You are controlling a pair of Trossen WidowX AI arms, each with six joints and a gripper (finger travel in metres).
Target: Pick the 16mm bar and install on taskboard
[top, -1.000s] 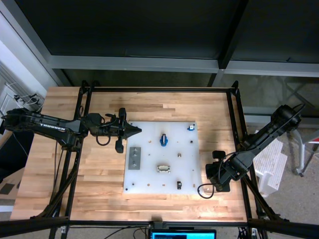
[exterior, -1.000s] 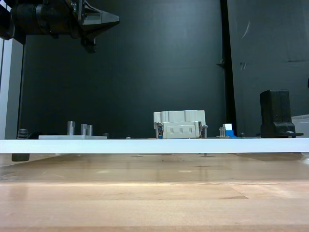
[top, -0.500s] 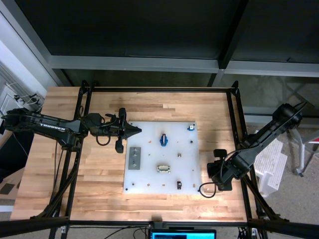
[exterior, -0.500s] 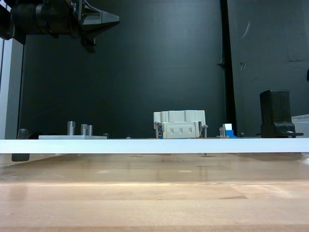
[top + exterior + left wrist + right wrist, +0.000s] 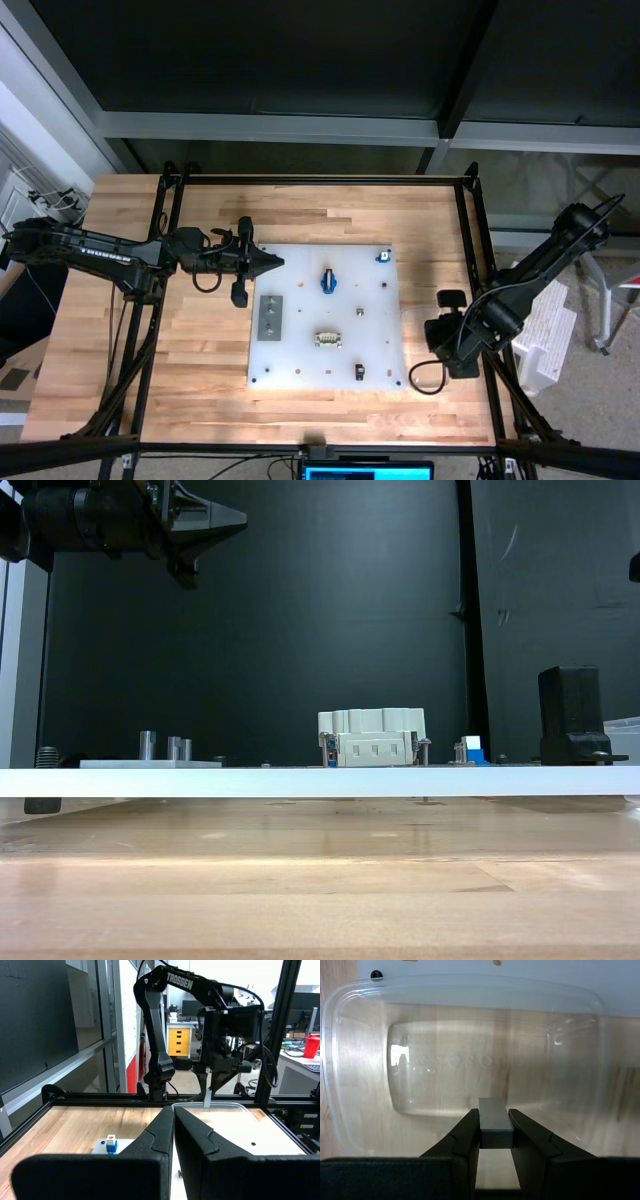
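Right wrist view: the right gripper [image 5: 495, 1121] has its jaws clamped on the bar [image 5: 496, 1129], a grey piece pinched between the two fingers [image 5: 469, 1135], raised above the clear tray [image 5: 350, 1060]. The tray lies on the table [image 5: 150, 350] just beside the taskboard's [image 5: 300, 300] right edge, so the bar is off the board. The left gripper [image 5: 173, 1120] has its jaws pressed together with nothing between them. It hangs high over the board's left far edge, near the metal block [image 5: 270, 318].
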